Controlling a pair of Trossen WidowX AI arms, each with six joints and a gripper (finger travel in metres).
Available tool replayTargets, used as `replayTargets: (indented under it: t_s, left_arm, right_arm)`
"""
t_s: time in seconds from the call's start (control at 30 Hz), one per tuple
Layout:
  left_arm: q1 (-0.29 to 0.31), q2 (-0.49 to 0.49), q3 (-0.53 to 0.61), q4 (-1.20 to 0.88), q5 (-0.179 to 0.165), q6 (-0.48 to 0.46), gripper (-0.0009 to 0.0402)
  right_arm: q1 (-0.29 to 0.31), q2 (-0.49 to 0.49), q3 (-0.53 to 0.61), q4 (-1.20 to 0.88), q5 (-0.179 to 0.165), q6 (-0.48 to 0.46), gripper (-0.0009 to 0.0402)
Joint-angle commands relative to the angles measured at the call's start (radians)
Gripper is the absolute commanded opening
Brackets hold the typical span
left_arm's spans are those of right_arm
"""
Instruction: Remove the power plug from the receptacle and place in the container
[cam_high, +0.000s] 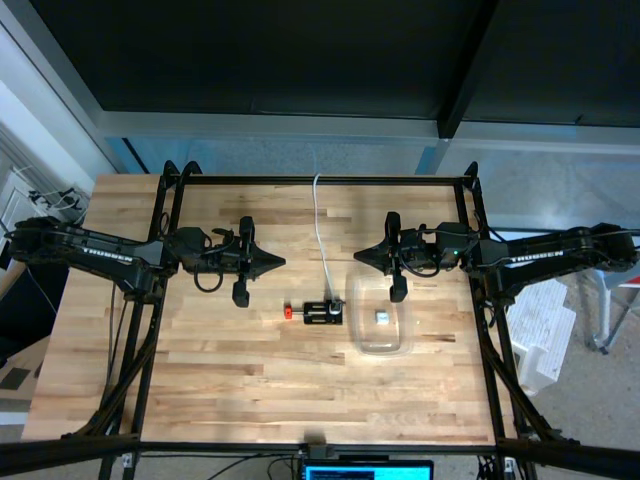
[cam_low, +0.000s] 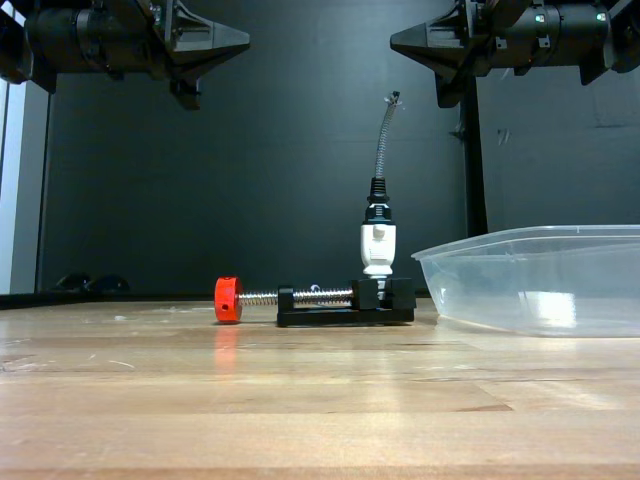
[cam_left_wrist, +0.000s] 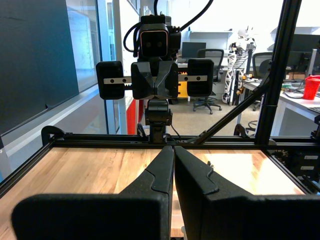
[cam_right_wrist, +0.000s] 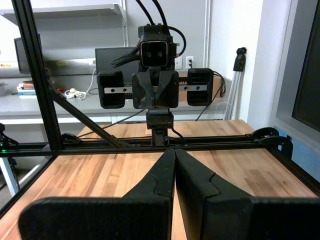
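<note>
The power plug (cam_low: 377, 203) is a small black piece with a thin lead (cam_low: 383, 135) curving upward. It sits upright in the white receptacle (cam_low: 378, 248), which a black vise (cam_low: 345, 300) clamps on the table. The container (cam_high: 382, 322) is a clear tub right of the vise, with a small white cube (cam_high: 382, 317) inside. My left gripper (cam_high: 280, 263) hovers shut, high and to the left of the vise. My right gripper (cam_high: 360, 254) hovers shut above the container's far edge. Both point inward, facing each other, holding nothing.
A long white cable (cam_high: 321, 230) runs from the table's far edge down to the vise. The vise's orange-red knob (cam_high: 288, 313) sticks out to the left. A black frame (cam_high: 320, 181) borders the wooden table (cam_high: 200, 370).
</note>
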Motion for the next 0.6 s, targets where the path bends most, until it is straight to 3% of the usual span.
replayTargets:
  t_s: [0.03,0.6]
  left_arm:
    - [0.0,0.0,0.0,0.0,0.0,0.0,0.0]
    - [0.0,0.0,0.0,0.0,0.0,0.0,0.0]
  right_arm:
    - [0.0,0.0,0.0,0.0,0.0,0.001,0.0]
    - [0.0,0.0,0.018,-0.039,-0.003,0.034,0.0]
